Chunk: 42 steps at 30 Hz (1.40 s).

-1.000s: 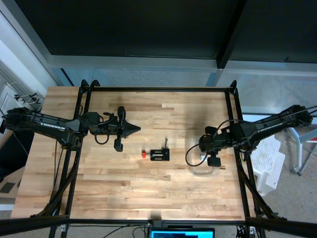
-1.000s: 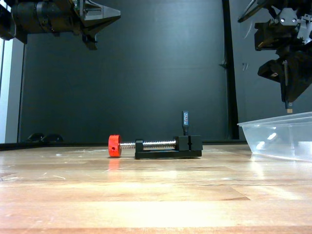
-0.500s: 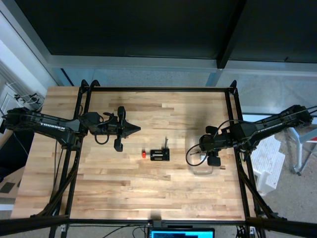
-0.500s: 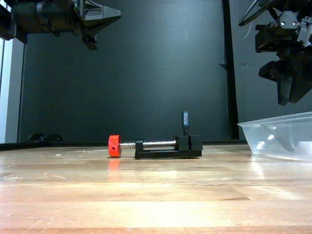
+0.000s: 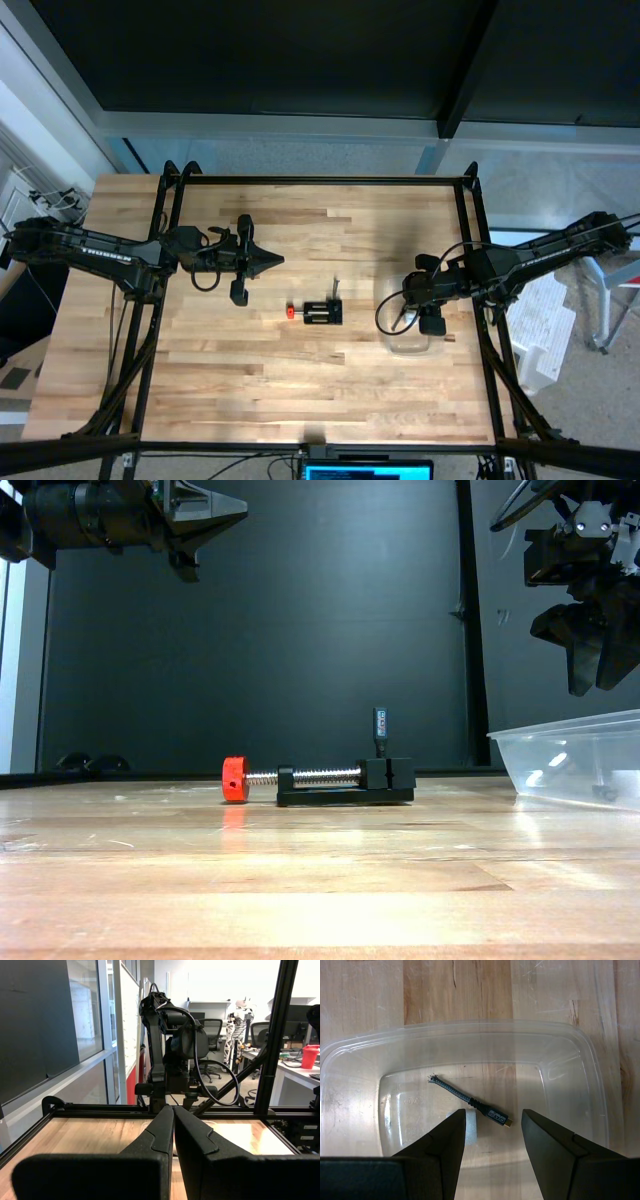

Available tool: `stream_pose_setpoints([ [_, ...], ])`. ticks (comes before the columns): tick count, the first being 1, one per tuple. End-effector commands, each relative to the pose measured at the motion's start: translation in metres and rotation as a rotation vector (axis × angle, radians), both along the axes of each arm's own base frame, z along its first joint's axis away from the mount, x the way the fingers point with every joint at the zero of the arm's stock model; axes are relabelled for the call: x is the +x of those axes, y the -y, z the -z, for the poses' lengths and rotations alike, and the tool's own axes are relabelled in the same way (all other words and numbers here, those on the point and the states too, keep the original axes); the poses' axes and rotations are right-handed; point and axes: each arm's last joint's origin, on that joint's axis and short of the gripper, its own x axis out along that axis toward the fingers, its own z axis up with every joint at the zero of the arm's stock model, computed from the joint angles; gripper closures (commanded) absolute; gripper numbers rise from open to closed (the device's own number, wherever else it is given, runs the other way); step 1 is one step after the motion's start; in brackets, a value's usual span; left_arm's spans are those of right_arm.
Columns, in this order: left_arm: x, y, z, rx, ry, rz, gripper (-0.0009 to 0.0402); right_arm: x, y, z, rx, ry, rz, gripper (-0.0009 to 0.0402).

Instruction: Remove the USB-C connector from taskboard and place in the container

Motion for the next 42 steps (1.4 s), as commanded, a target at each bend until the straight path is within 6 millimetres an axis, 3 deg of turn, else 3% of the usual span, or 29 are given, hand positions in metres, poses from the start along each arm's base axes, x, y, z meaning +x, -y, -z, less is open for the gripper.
stream_pose_setpoints([
  [1, 0.0, 0.0, 0.0, 0.0, 0.0, 0.0, 0.0393, 0.0, 0.0, -0.002, 0.009, 0.008, -0.018, 0.0253],
  [6, 0.0, 0.0, 0.0, 0.0, 0.0, 0.0, 0.0393, -0.002, 0.0, -0.01, 0.043, 0.083, -0.038, 0.0299],
  [13, 0.0, 0.0, 0.0, 0.0, 0.0, 0.0, 0.0393, 0.002, -0.001, -0.034, 0.083, 0.348, -0.072, 0.0397],
  [28, 0.0, 0.0, 0.0, 0.0, 0.0, 0.0, 0.0393, 0.026, 0.019, -0.07, 0.068, 0.78, -0.114, 0.0393],
  [42, 0.0, 0.0, 0.0, 0.0, 0.0, 0.0, 0.0393, 0.047, 0.038, -0.083, 0.009, 0.998, -0.097, 0.0393],
])
